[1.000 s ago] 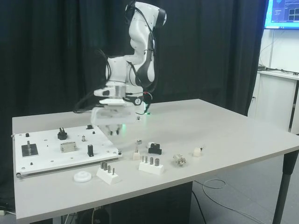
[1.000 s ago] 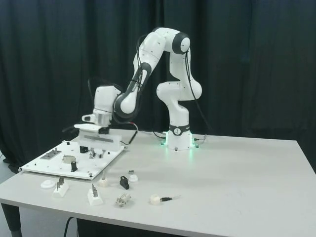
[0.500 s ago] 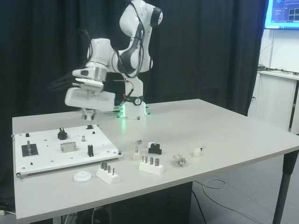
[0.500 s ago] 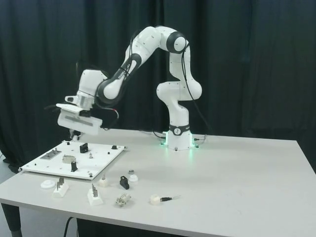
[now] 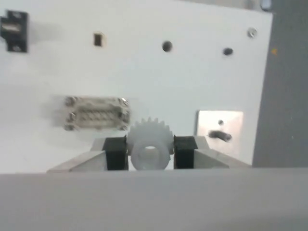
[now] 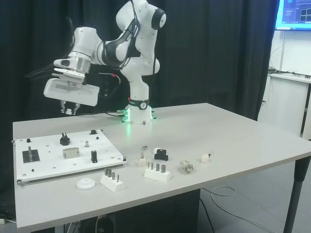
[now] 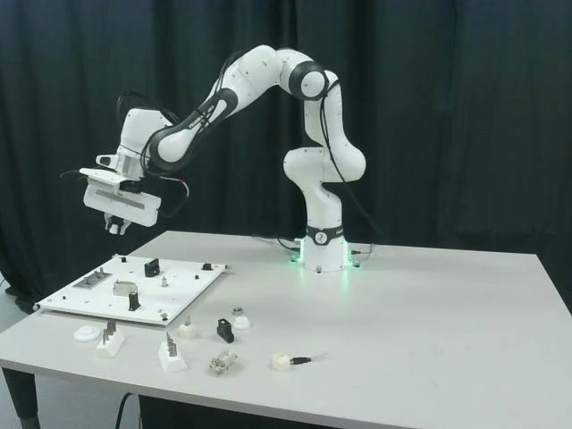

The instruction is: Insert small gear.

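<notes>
High above the white board (image 6: 68,153), the gripper (image 5: 150,153) is clamped on the small gear (image 5: 149,143) — the toothed white wheel sits squeezed between the two black pads (image 5: 115,153). A second ago the arm was low over the board's near edge; it has since swung up and out toward the far side. Below the hand lie a grey connector (image 5: 96,113) and a metal plate with a peg (image 5: 220,129) — probably the gear's seat, so descent comes next.
</notes>
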Robot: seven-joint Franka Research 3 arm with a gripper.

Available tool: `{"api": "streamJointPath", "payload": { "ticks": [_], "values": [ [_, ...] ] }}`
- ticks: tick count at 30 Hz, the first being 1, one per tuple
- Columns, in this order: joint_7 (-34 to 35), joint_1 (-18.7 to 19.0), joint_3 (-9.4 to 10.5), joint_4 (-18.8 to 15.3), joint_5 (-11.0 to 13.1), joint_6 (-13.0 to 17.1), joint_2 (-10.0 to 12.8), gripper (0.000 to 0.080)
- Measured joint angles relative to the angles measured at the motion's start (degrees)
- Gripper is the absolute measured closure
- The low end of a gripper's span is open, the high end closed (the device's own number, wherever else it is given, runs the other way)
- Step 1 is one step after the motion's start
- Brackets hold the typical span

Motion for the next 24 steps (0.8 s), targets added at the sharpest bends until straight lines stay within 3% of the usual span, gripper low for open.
{"api": "streamJointPath", "payload": {
  "ticks": [9,24],
  "values": [
    [-0.74,-5.54,2.93,3.64,0.34,-2.76,3.02,0.0601],
    [-2.73,-19.53,13.22,10.45,1.95,-3.18,8.87,0.0601]
  ]
}}
